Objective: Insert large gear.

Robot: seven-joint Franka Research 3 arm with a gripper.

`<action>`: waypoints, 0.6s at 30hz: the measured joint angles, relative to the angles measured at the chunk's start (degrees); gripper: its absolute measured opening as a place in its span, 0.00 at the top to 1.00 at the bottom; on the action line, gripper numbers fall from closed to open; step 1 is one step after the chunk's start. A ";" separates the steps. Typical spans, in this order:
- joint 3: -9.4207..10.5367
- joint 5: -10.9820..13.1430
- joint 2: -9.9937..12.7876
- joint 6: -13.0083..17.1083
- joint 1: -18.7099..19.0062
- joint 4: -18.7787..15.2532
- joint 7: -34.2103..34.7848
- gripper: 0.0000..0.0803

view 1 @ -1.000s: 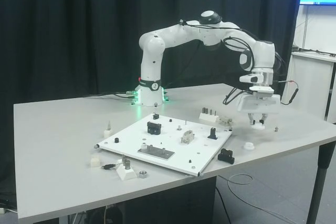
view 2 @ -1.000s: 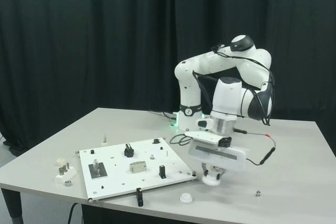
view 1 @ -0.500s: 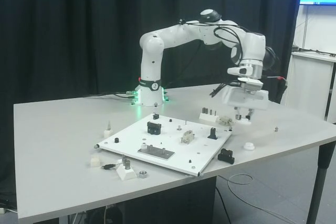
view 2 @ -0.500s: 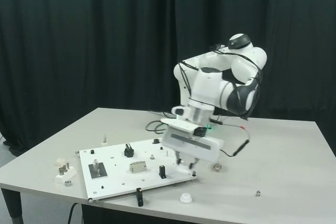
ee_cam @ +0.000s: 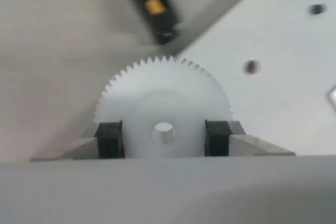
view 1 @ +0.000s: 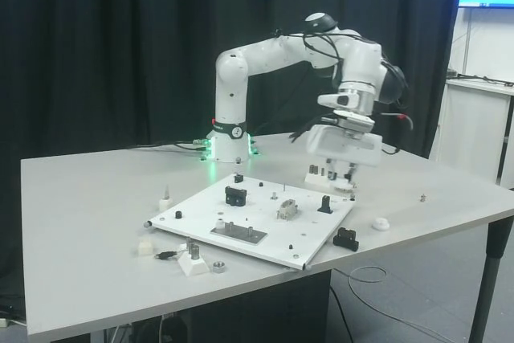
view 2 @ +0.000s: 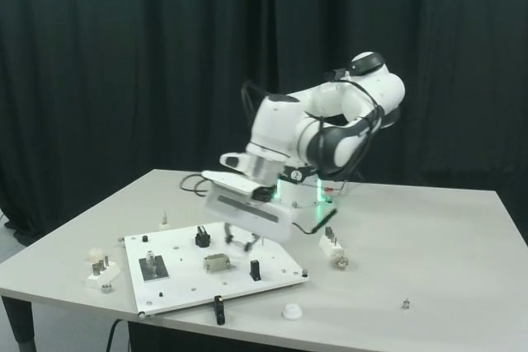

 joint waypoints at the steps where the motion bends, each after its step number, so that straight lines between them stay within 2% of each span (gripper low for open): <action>1: -0.14 0.00 0.01 0.01 -0.65 0.03 -0.85 0.59; 11: -0.55 0.30 0.11 0.53 -7.35 1.67 -7.75 0.59; 18: -0.53 1.67 0.94 0.06 -12.61 4.01 -11.87 0.59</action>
